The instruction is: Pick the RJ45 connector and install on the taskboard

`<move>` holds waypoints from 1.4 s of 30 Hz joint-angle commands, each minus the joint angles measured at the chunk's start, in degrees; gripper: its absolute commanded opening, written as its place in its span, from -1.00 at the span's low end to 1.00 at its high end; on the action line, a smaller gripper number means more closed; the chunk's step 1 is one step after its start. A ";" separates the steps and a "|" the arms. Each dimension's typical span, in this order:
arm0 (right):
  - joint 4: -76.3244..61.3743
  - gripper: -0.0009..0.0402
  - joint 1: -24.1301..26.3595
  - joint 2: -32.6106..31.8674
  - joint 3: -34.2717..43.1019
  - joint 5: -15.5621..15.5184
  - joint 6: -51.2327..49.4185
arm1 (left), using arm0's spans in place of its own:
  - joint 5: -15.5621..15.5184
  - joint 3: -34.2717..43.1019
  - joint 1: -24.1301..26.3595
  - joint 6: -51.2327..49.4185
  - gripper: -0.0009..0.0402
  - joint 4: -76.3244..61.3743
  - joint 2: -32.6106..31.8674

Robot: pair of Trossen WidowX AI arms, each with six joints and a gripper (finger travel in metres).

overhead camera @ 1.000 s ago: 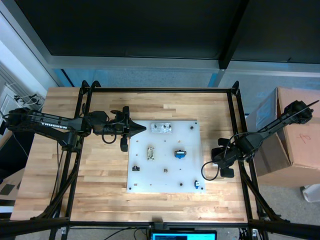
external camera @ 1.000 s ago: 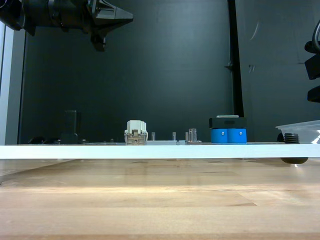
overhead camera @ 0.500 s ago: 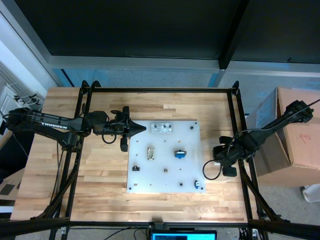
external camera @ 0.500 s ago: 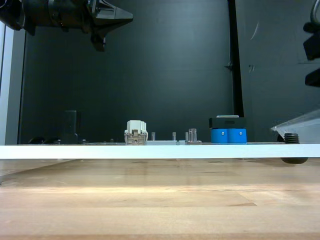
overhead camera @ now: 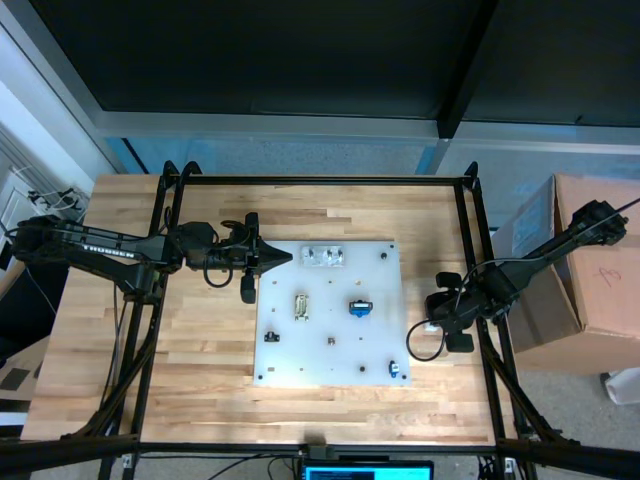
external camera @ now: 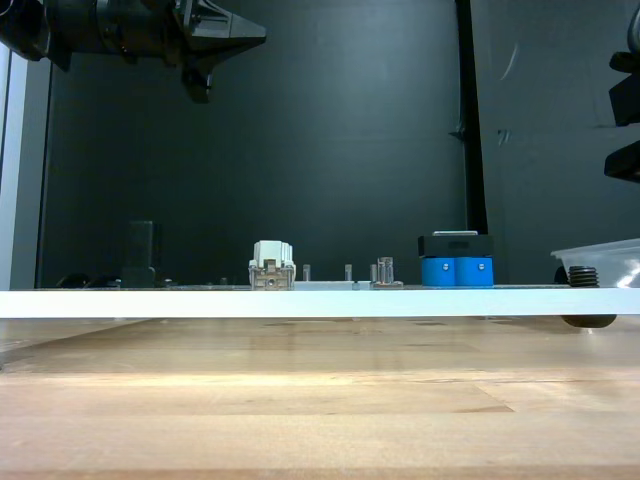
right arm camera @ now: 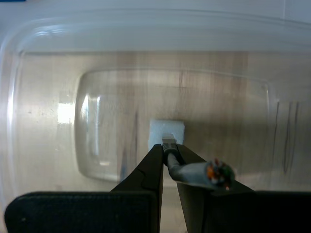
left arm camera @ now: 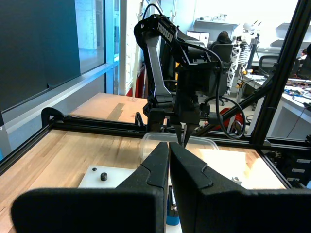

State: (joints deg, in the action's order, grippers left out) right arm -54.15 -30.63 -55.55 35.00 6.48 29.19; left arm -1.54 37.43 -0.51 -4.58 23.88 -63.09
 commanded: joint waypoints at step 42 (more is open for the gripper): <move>-1.73 -0.96 -6.93 -25.62 26.67 2.93 6.36 | 0.00 0.02 0.00 0.00 -0.95 0.00 0.00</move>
State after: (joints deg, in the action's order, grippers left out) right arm -56.05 -37.26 -80.36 61.01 9.45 34.98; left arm -1.54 37.45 -0.51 -4.60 23.86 -63.07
